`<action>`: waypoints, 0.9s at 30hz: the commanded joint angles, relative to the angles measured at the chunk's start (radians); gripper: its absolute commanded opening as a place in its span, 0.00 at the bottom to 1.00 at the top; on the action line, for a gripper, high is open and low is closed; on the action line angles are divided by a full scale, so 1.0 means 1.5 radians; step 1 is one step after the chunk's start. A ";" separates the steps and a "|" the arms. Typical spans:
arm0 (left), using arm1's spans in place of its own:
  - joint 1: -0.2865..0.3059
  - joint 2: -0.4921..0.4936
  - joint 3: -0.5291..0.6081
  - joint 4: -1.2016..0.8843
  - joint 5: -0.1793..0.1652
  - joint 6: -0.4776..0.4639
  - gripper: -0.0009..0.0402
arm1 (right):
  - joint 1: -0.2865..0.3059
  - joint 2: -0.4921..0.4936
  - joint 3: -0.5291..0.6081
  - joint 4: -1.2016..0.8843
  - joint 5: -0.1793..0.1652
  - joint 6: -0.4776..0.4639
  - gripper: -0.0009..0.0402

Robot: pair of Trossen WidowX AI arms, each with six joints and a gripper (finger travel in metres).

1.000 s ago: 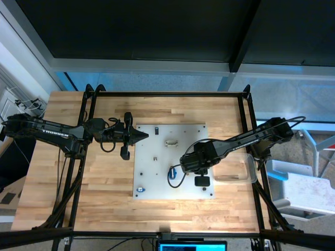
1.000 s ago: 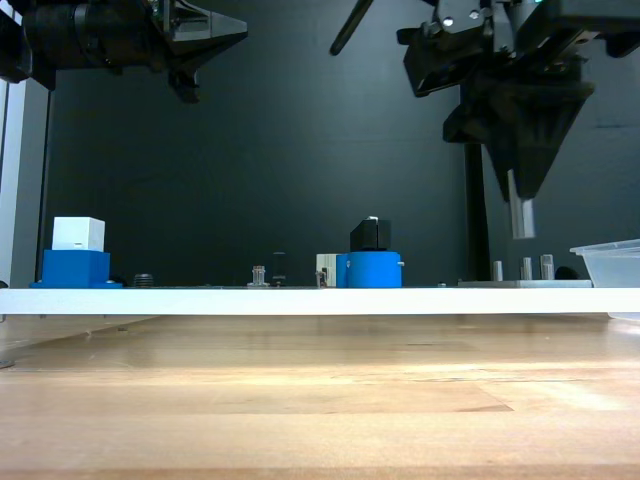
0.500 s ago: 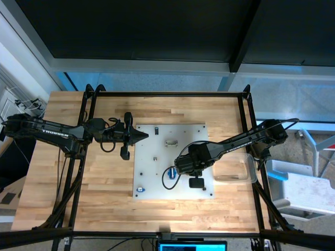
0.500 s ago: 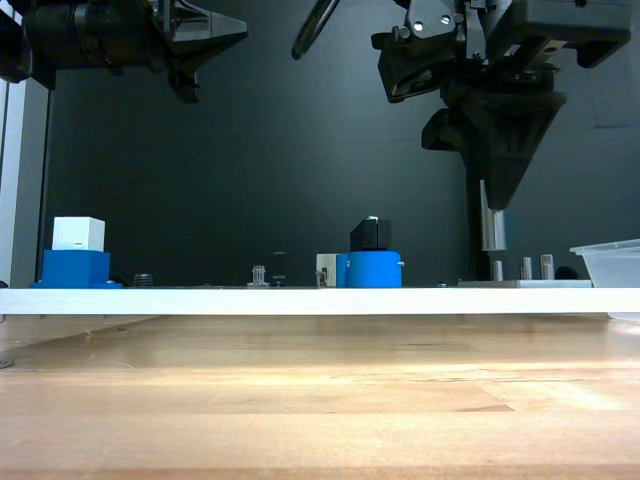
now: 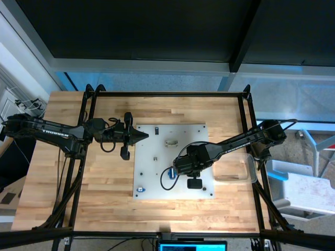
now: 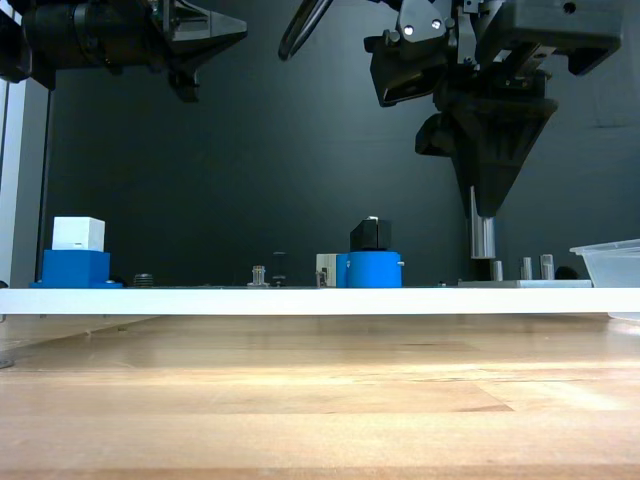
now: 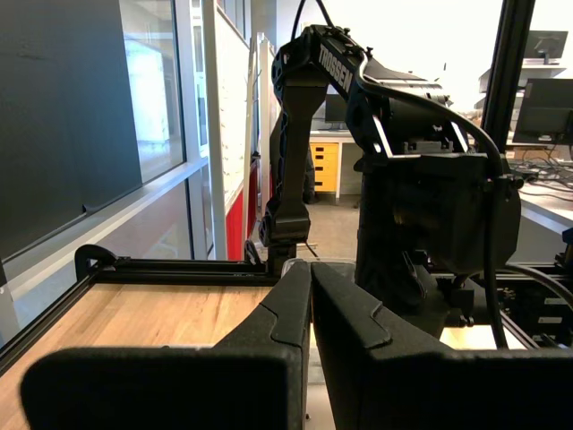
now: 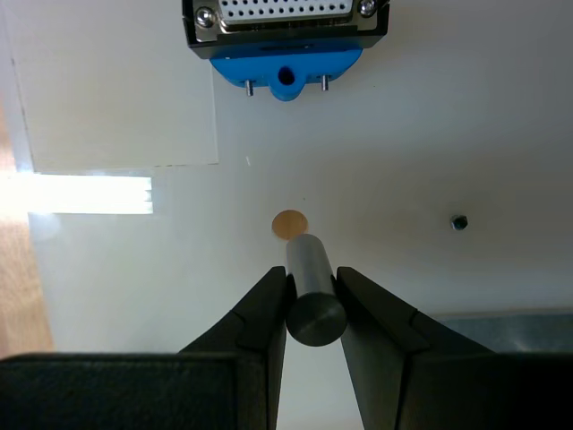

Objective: Pick the 16mm cylinder and place it in the taskboard

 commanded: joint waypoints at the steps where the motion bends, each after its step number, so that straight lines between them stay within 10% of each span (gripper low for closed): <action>1: 0.000 0.000 0.000 0.000 0.000 0.000 0.02 | 0.001 0.010 0.000 0.008 -0.001 0.001 0.03; 27: 0.000 0.000 0.000 0.000 0.000 0.000 0.02 | 0.001 0.028 -0.002 0.027 -0.007 0.003 0.03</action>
